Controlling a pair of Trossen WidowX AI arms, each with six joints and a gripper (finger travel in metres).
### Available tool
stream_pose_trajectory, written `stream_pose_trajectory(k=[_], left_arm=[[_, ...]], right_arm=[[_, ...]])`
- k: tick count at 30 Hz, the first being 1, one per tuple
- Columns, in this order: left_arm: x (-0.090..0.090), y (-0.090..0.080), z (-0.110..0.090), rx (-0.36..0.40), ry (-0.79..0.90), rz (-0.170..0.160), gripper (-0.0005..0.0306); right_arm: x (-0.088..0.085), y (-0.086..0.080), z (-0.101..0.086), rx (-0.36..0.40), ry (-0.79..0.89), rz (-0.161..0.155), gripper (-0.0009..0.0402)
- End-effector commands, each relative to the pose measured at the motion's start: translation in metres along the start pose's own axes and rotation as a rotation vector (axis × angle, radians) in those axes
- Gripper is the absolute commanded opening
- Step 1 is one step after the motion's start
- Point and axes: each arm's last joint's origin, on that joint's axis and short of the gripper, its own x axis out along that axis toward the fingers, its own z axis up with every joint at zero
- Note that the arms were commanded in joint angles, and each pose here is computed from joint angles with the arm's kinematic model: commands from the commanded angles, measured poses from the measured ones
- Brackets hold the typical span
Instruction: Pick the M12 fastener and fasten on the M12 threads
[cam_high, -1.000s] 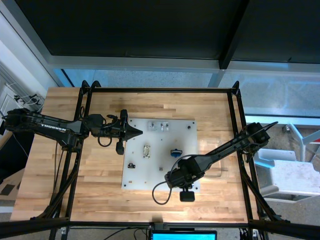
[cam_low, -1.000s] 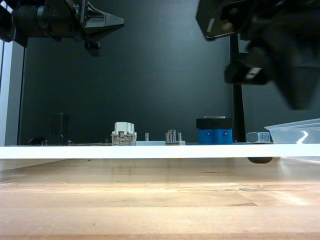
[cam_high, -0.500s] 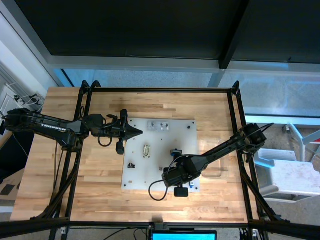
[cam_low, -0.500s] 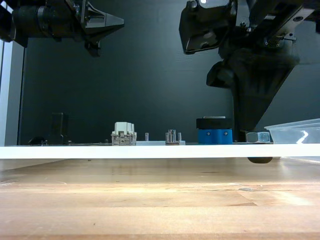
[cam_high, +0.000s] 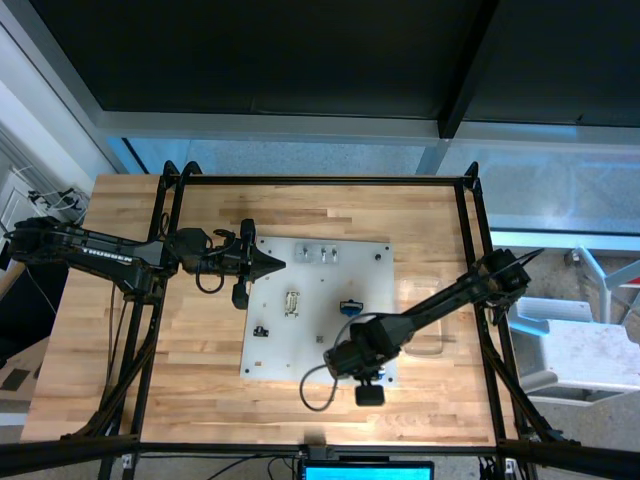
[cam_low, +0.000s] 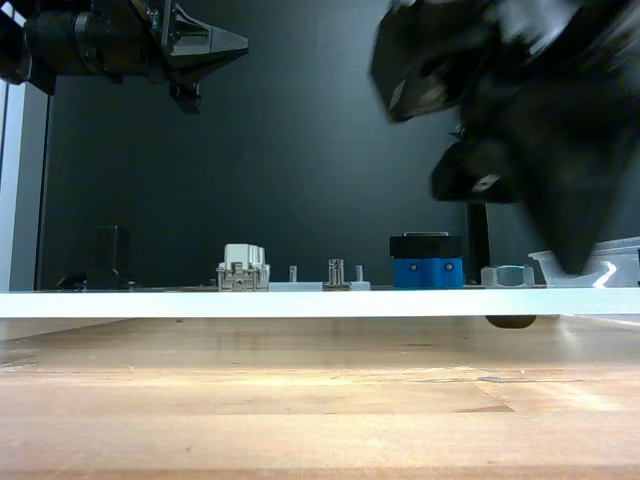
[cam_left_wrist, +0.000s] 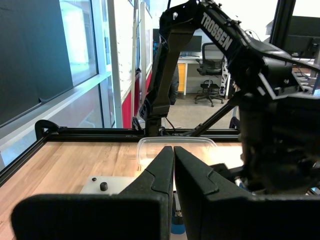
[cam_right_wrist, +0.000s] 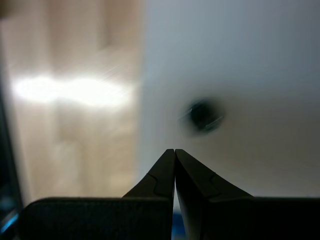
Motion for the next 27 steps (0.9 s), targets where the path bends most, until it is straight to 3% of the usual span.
stream_pose_trajectory(k=[1,4,13,17,19,27], left_arm=[[0.000,0.000,0.000,0.000,0.000,0.000,0.0000],[0.000,0.000,0.000,0.000,0.000,0.000,0.0000],[0.000,0.000,0.000,0.000,0.001,0.000,0.0000],[0.000,0.000,0.000,0.000,-0.001,0.000,0.0000],[0.000,0.000,0.000,0.000,0.001,0.000,0.0000],[0.000,0.000,0.000,0.000,0.000,0.000,0.0000]], right_arm=[[-0.007,0.000,-0.001,0.005,-0.010,0.000,0.0000],[-0.011,0.000,-0.002,0.006,-0.015,-0.005,0.0000],[-0.016,-0.002,-0.002,0.013,-0.057,-0.081,0.0000],[-0.016,-0.004,0.000,0.042,-0.100,-0.167,0.0000],[-0.013,-0.005,0.001,0.047,-0.106,-0.187,0.0000],[-0.001,-0.005,0.005,0.054,-0.111,-0.186,0.0000]])
